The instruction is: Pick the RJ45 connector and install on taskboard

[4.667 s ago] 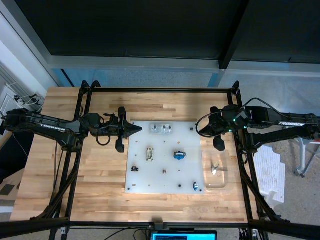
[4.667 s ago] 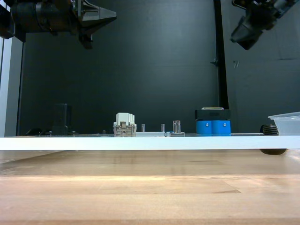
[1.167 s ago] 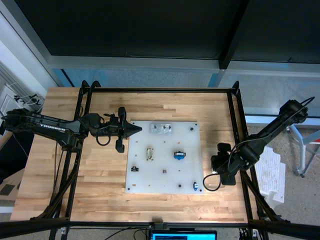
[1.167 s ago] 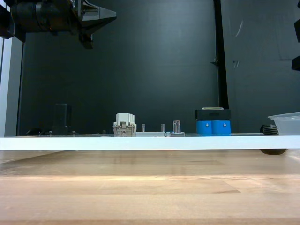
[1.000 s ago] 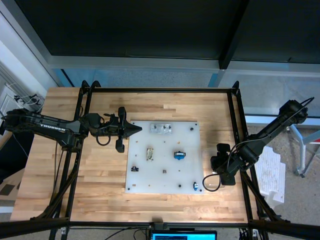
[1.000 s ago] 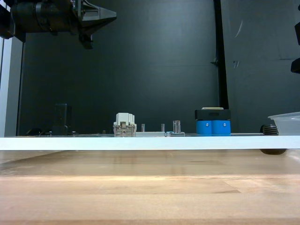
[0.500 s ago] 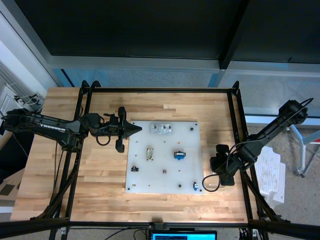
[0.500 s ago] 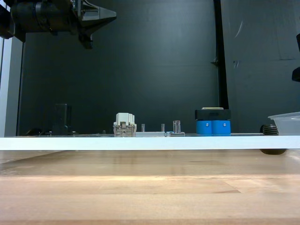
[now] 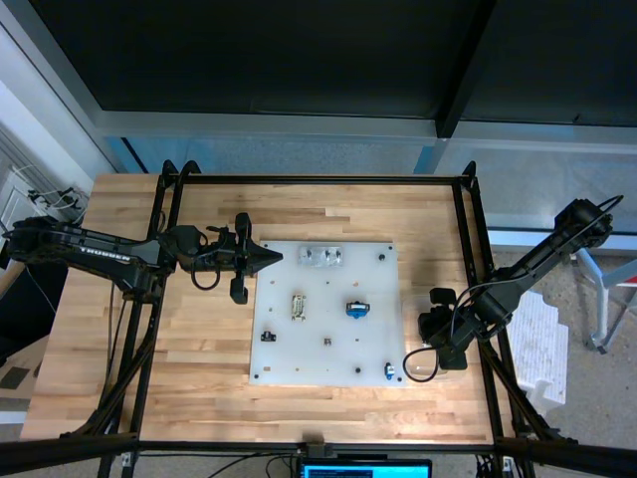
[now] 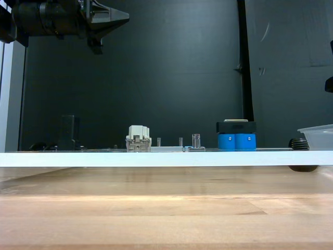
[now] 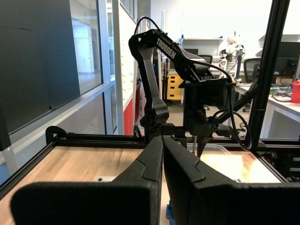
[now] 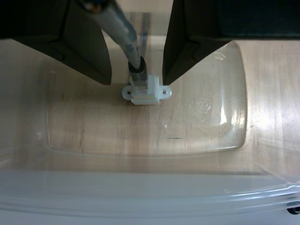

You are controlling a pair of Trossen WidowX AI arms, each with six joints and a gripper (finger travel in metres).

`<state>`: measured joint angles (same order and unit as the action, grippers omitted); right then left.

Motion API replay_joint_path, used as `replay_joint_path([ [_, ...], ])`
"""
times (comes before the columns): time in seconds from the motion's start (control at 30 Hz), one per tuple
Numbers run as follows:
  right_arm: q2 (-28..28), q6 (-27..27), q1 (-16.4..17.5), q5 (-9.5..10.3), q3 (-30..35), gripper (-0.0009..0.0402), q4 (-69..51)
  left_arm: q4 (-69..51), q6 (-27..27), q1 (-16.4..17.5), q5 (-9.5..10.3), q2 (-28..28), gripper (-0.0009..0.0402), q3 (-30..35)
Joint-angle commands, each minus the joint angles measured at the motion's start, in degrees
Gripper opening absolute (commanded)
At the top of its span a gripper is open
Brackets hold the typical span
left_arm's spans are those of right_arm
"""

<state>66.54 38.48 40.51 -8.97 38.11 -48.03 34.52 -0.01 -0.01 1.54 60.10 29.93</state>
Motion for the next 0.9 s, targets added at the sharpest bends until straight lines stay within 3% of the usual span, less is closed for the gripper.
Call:
replay_joint_path([
  [0.03,0.0,0.04,0.02,0.0,0.02,0.0122,0.09,0.0,0.0,0.0,0.0,0.02,0.0,0.02],
  [0.67,-0.31,0.07,0.04,0.04,0.07,0.0008,0.2,0.0,0.0,0.0,0.0,0.02,0.0,0.02],
  [0.9,-0.94,0.0,0.02,0.04,1.05,0.0002,-1.27,0.0,0.02,0.0,0.0,0.0,0.0,0.02],
])
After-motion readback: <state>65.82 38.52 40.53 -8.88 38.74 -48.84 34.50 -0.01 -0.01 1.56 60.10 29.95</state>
